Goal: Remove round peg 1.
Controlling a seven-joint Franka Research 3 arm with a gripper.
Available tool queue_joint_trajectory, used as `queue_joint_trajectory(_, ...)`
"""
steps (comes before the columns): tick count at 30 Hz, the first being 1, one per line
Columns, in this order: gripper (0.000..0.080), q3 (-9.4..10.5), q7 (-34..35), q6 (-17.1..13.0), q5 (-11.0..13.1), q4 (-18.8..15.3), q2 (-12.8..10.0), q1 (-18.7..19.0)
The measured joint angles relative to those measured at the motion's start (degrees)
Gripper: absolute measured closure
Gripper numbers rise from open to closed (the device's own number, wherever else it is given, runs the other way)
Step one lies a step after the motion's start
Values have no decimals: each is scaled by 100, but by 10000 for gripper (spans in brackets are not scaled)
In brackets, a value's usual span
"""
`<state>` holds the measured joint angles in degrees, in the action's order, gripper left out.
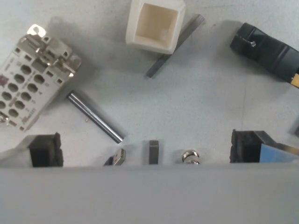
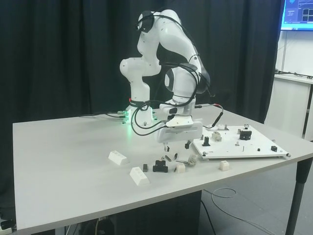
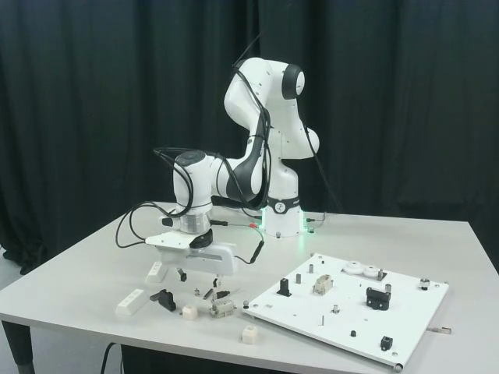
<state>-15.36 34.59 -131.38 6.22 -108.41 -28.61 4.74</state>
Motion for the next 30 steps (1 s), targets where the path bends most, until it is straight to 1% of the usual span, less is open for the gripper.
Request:
queue_joint_trajectory(22,3,0,7,75,9,59,1,23)
queue_joint_trajectory(26,3,13,18,123,97,79,15,68)
queue_joint_trajectory(30,3,36,30,170,301,80,62,165)
